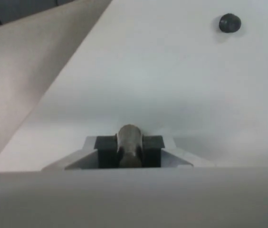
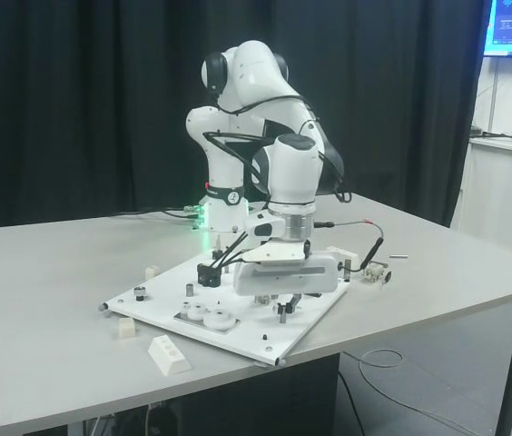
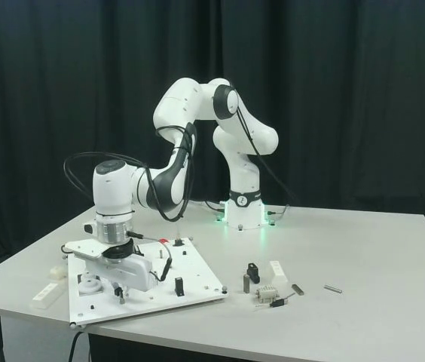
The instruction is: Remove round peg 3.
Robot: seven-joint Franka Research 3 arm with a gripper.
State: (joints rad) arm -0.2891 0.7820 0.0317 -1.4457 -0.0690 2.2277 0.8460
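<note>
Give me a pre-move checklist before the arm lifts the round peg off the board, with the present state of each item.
1. Peg between the jaws: ok. In the wrist view the round peg sits between the two black fingers.
2. Jaws closed on it: ok, both sit against the peg's sides.
3. Gripper low over the white board: ok in both room views.
4. Peg free of its hole: cannot tell, its base is hidden.
5. Lift path above: ok, nothing shows over the gripper but the arm itself.
6. Board held firm on the grey table: cannot tell.
</note>
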